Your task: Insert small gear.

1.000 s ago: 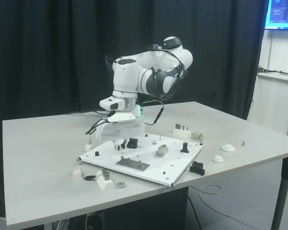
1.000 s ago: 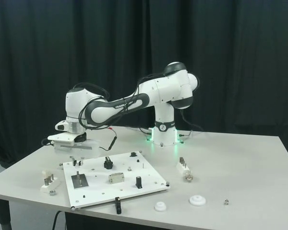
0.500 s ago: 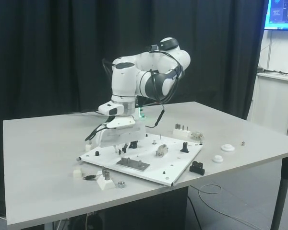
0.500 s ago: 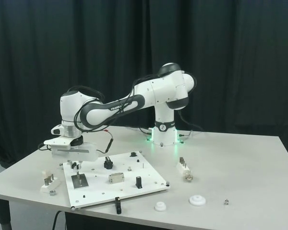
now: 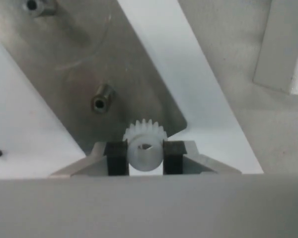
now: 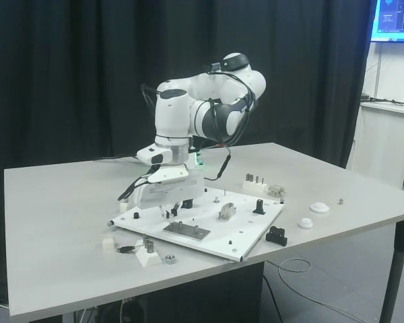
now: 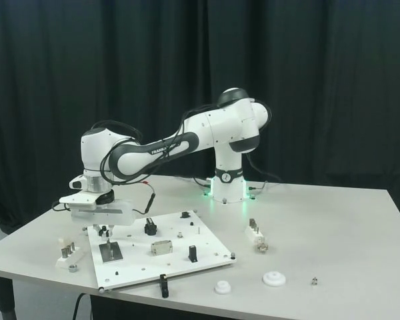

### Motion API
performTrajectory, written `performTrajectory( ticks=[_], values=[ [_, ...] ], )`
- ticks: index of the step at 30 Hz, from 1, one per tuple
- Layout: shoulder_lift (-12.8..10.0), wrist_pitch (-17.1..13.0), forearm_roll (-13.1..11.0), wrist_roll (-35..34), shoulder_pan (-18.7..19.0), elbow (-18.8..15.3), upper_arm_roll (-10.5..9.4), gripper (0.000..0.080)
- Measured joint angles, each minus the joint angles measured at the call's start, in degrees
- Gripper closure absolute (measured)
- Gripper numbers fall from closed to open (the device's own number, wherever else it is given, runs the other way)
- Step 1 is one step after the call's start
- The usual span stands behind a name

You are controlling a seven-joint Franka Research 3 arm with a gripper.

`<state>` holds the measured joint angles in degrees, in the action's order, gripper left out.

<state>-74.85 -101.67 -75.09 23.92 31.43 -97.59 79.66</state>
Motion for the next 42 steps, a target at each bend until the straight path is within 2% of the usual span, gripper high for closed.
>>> performTrajectory(
  ticks=[13,42],
  values=[
    [0.0,1.7,0.6,-0.7,-0.2,0.3,0.2,0.066],
    [-0.1,2.3,1.2,-0.7,-0.2,0.4,0.19,0.066]
  ],
)
